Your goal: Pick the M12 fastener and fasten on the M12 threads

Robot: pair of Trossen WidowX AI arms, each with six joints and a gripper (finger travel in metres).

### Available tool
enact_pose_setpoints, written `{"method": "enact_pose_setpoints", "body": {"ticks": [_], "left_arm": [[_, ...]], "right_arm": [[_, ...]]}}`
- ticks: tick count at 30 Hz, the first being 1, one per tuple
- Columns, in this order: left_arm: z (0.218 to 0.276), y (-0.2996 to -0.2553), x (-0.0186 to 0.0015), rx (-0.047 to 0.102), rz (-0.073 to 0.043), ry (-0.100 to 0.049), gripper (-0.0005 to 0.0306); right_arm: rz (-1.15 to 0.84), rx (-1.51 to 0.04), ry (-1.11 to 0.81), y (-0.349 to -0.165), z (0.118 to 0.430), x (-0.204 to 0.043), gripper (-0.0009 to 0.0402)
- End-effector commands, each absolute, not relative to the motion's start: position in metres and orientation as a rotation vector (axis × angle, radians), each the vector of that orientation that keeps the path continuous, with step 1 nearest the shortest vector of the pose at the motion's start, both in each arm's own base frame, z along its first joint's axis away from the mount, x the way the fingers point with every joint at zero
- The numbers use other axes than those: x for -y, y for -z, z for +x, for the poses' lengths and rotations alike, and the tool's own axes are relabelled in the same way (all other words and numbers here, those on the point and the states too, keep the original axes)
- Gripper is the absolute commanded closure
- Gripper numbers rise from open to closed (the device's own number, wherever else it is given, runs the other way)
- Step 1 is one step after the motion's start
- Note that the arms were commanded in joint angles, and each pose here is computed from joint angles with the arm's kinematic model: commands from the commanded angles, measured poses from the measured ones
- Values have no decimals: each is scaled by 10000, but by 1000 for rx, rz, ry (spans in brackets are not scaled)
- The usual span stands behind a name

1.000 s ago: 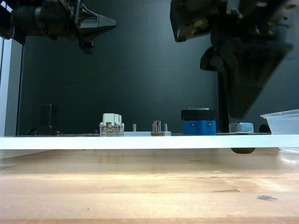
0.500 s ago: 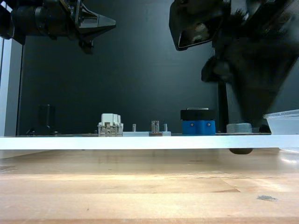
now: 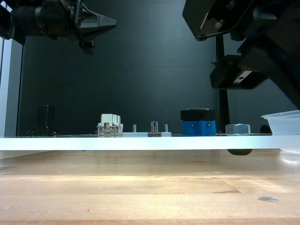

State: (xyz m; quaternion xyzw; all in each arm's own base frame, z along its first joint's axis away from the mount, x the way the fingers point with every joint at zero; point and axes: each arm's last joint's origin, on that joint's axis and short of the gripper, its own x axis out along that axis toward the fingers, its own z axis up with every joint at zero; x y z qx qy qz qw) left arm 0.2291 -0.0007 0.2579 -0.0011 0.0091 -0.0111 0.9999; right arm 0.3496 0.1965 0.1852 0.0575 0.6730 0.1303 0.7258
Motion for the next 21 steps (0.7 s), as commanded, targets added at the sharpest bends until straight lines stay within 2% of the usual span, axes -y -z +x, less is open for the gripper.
{"method": "enact_pose_setpoints", "body": {"ticks": [1, 6, 12, 21], "left_arm": [[2292, -2579, 7, -19, -2, 22, 300], [2292, -2579, 7, -19, -2, 22, 300], [2292, -2579, 7, -19, -2, 22, 300], [2292, -2579, 7, -19, -2, 22, 300]], "right_arm": [[94, -1448, -239, -1903, 3499, -1936, 393], [59, -1393, -160, -1998, 3494, -1894, 393], [17, -1351, -3, -2000, 3503, -1840, 393], [6, -1351, 42, -1849, 3555, -1860, 393]]}}
